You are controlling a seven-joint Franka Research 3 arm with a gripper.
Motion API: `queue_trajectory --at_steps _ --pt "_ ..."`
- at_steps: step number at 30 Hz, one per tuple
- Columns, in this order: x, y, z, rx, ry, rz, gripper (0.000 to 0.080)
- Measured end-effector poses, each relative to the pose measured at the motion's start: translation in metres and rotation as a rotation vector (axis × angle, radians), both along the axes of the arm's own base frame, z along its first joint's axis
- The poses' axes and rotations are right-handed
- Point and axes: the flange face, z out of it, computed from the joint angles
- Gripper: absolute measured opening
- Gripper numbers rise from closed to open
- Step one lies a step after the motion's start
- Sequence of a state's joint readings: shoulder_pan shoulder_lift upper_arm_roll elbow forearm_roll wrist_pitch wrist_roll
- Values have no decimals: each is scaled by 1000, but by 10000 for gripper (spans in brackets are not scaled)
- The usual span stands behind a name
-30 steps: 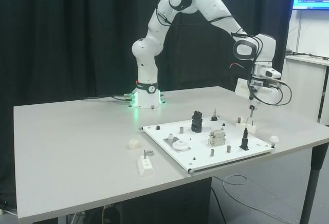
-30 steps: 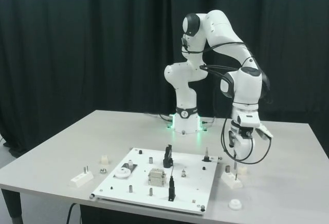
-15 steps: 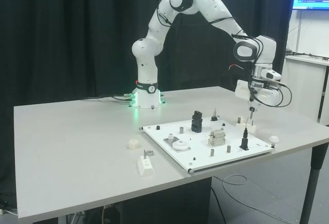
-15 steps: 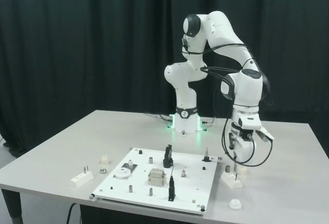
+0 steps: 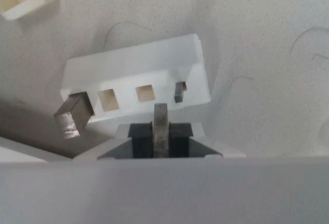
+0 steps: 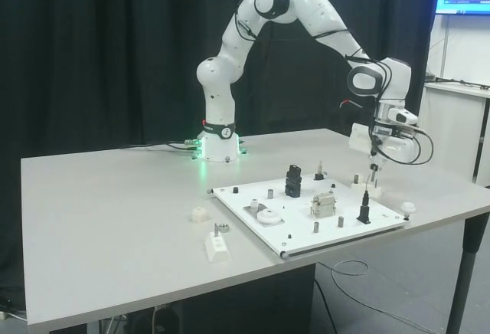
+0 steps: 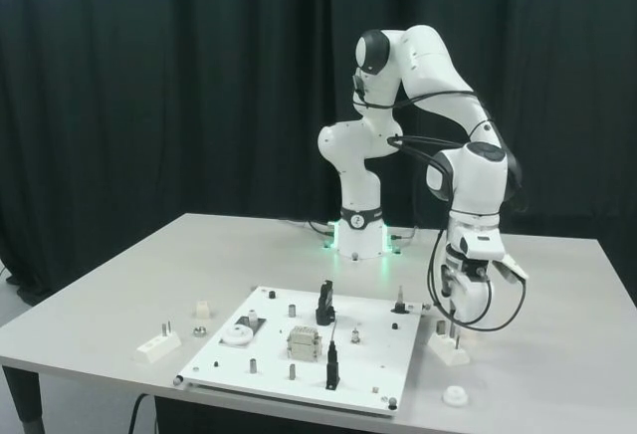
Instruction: Place square peg 2.
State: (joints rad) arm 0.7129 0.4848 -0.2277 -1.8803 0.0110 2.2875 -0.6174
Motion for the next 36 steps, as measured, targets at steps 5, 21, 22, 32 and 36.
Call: queue_trajectory --at_steps 5,21,22,32,36 --pt "0 -1 -4 -5 5 -2 61" --pt "-2 -1 -13 -14 20 0 61" --pt "-3 -1 -13 -14 20 0 61" --pt "-5 -1 -16 -18 30 -1 61" --pt "-6 0 -17 -17 32 -4 61"
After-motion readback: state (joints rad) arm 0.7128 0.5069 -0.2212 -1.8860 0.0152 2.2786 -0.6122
